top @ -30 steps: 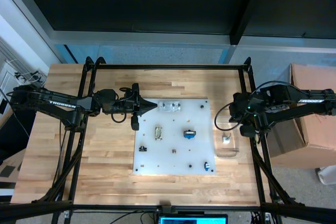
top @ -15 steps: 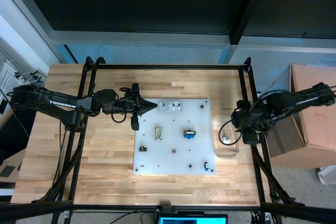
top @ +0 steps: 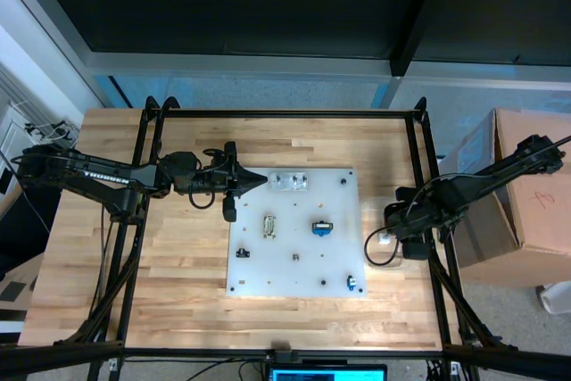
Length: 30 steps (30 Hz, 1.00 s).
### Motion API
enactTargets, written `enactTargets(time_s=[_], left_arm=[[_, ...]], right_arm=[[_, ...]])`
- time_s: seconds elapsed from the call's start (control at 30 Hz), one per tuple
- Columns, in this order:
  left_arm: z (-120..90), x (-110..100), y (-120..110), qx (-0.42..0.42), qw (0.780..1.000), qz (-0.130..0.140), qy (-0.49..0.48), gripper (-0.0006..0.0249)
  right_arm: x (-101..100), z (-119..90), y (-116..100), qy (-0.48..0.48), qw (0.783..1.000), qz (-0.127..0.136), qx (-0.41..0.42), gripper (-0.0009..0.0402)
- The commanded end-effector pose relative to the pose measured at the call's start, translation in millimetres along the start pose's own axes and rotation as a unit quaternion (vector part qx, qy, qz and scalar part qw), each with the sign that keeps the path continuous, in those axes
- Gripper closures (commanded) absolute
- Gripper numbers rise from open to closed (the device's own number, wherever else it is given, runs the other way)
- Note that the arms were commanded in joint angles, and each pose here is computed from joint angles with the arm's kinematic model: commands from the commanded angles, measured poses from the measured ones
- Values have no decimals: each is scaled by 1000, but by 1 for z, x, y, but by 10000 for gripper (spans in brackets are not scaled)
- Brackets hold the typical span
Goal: Pick the RJ45 connector and install on the taskboard
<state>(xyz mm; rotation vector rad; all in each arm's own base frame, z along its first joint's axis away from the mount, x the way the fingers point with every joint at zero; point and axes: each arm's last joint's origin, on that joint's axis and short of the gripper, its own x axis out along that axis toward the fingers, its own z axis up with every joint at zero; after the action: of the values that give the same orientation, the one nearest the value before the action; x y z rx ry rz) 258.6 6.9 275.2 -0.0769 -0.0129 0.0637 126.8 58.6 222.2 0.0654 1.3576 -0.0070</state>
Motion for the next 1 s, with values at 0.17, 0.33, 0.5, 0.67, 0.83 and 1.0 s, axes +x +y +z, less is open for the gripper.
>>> enactTargets(time_s=[0.17, 0.33, 0.5, 0.67, 0.83, 1.0], left_arm=[[0, 0, 0, 0, 1000, 0, 0, 243], [0, 0, 0, 0, 1000, 0, 0, 243], [0, 0, 0, 0, 1000, 0, 0, 243], [0, 0, 0, 0, 1000, 0, 0, 243], [0, 0, 0, 0, 1000, 0, 0, 243], [0, 0, 0, 0, 1000, 0, 0, 243]], right_arm=[[19, 4, 3, 3, 1000, -16, -1, 222], [31, 6, 5, 2, 1000, -13, -2, 230], [40, 5, 6, 6, 1000, -12, -3, 248], [42, 4, 6, 7, 1000, -13, -3, 288], [43, 3, 6, 9, 1000, -14, -2, 361], [43, 3, 6, 9, 1000, -13, -2, 386]])
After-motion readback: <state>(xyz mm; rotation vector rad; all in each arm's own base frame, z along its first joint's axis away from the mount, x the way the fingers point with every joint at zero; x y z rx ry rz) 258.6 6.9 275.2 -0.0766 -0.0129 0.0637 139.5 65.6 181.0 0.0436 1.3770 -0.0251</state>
